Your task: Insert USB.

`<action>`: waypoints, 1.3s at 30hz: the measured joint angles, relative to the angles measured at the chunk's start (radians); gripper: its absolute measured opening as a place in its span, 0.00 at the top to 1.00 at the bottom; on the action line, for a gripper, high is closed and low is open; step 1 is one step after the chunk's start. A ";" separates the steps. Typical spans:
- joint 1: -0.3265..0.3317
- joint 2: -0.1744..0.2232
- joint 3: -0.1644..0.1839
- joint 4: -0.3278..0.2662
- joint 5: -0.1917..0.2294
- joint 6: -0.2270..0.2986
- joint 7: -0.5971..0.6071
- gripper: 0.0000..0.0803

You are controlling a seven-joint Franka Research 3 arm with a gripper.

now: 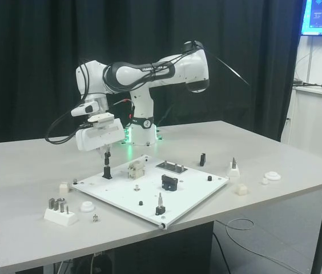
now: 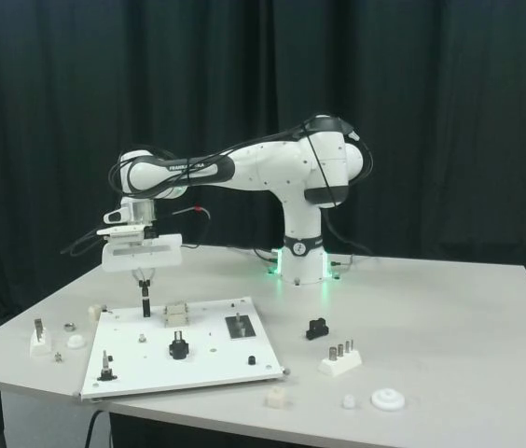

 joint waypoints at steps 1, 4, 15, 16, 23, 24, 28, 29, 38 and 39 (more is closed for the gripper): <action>0.000 0.000 0.000 0.000 0.000 0.000 0.000 0.89; 0.000 0.000 0.000 0.000 0.000 -0.001 0.000 0.89; 0.000 0.000 0.001 0.002 0.000 -0.001 0.000 0.89; 0.000 0.000 0.001 0.002 0.000 -0.001 0.000 0.89; -0.001 0.000 0.001 0.003 0.000 -0.001 0.000 0.89; -0.001 0.000 0.001 0.003 0.000 -0.001 0.000 0.89; -0.002 0.000 0.006 0.003 0.000 0.003 0.000 0.89; -0.002 0.000 0.009 0.003 0.001 0.006 0.000 0.89; -0.004 0.000 0.017 0.006 0.006 0.013 0.000 0.89; -0.004 0.000 0.017 0.006 0.006 0.013 0.000 0.89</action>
